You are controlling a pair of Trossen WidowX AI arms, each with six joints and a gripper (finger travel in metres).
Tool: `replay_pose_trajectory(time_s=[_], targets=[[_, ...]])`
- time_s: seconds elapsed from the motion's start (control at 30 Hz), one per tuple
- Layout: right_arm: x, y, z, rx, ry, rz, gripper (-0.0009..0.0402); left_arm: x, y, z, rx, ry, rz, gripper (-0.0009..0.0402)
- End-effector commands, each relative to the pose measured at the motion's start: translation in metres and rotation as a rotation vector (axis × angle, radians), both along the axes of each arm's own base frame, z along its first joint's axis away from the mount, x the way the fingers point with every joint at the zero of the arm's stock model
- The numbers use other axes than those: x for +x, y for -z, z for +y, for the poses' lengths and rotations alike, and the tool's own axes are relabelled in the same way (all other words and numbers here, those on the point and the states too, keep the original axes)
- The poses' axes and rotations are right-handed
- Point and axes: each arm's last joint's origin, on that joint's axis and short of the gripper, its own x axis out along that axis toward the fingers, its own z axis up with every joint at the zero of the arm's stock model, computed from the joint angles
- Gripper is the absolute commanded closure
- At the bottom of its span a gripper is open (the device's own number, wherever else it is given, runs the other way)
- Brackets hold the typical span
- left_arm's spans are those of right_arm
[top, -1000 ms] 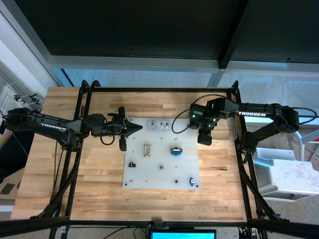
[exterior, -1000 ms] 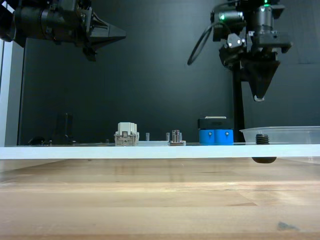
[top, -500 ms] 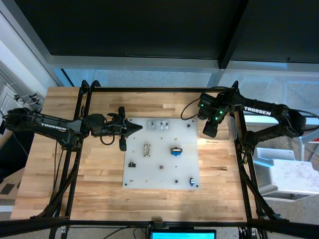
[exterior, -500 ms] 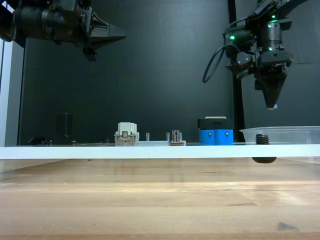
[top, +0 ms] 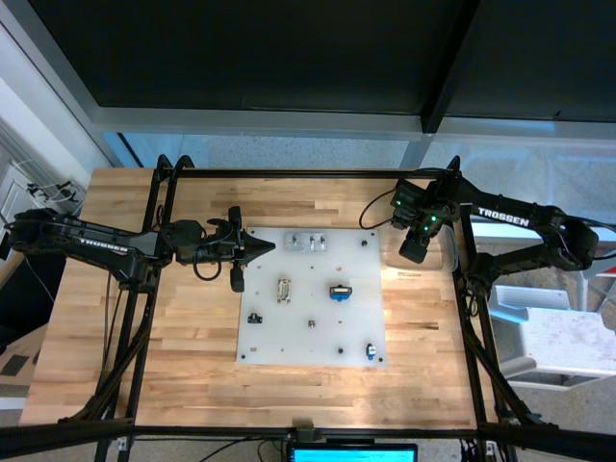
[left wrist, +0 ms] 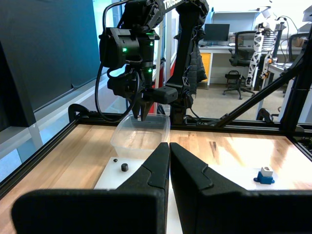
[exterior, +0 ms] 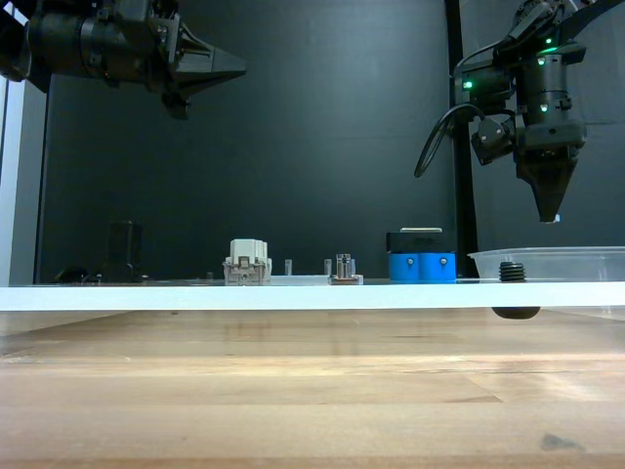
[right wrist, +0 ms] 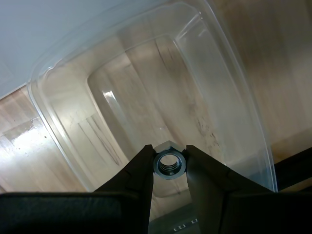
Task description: Unfasten the M12 fastener and place in the container
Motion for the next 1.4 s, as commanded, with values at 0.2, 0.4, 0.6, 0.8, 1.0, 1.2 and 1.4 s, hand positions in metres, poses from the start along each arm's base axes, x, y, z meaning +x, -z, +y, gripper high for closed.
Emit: replay_pose_trajectory(time_s=[0.2,0.4,0.6,0.8,1.0,1.2,1.4], targets=[[0.0001,-0.0001,0.0001,0.001,0.022,-0.001,0.0259,0.0001,0.0001,0.0001,0.0,0.0,0.0,0.0393],[0.0003,-0.0001,-0.0001,-0.001,0.022,-0.003,0.0211,0.0001,0.0001,0.0,0.0,0.0,0.0,0.0393],[0.0005,-0.0001,-0.0002,-0.004,0.022,-0.003,0.0181,0.0001,0.0001,0.0,0.0,0.0,0.0,0.0393],[0.0007,-0.0001,-0.0003,-0.005,0.022,-0.006,0.0173,0.0001,0.0,0.0,0.0,0.0,0.0,0.0393],[0.0013,-0.0002,-0.0007,-0.009,0.022,-0.012,0.0173,0.0001,0.0001,0.0,0.0,0.0,0.0,0.0393],[0.0018,-0.0002,-0.0009,-0.011,0.022,-0.017,0.0173,0.0001,0.0001,0.0001,0.0,0.0,0.0,0.0393],[0.0027,-0.0004,-0.0015,-0.017,0.022,-0.027,0.0173,0.0001,0.0001,0.0001,0.0,0.0,0.0,0.0393]])
